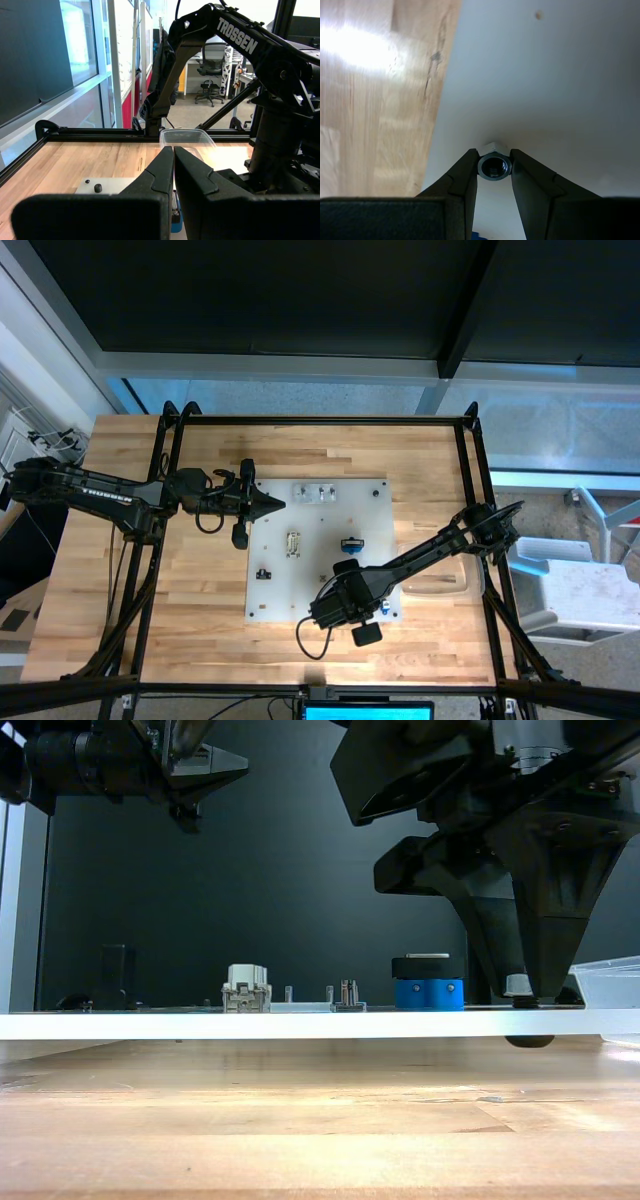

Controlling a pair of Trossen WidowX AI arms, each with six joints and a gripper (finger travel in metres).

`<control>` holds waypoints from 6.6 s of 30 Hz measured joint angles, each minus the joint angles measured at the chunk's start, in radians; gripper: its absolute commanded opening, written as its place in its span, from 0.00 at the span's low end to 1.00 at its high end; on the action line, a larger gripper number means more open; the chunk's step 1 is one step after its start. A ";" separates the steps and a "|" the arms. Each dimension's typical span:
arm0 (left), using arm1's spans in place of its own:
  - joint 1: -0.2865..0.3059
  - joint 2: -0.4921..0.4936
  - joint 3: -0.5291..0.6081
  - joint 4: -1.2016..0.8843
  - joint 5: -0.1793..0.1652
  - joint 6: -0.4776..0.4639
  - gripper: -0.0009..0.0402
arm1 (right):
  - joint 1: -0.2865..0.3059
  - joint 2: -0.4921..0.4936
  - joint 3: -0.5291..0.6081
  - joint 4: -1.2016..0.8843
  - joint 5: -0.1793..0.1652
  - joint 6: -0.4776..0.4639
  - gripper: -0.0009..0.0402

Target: Pick the M12 fastener and fasten on the M12 threads

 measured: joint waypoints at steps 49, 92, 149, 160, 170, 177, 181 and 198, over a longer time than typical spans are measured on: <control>0.000 0.000 0.000 0.000 0.000 0.000 0.02 | -0.006 0.000 -0.002 0.031 0.010 2.055 0.08; 0.000 0.000 0.000 0.000 0.000 0.000 0.02 | -0.004 0.000 -0.003 0.031 0.011 2.929 0.08; 0.000 0.000 0.000 0.000 0.000 0.000 0.02 | 0.007 -0.159 0.011 -0.151 0.060 1.881 0.47; 0.000 0.000 0.000 0.000 0.000 0.000 0.02 | 0.014 -0.159 0.011 -0.159 0.082 1.021 0.47; 0.000 0.000 0.000 0.000 0.000 0.000 0.02 | 0.017 -0.159 0.006 -0.150 0.094 0.553 0.46; 0.000 0.000 0.000 0.000 0.000 0.000 0.02 | 0.016 -0.159 -0.058 -0.022 0.080 0.390 0.26; 0.000 0.000 0.000 0.000 0.000 0.000 0.02 | 0.016 -0.159 -0.089 0.039 0.039 0.340 0.01; 0.000 0.000 0.000 0.000 0.000 0.000 0.02 | 0.023 -0.159 -0.166 0.114 0.064 0.336 0.02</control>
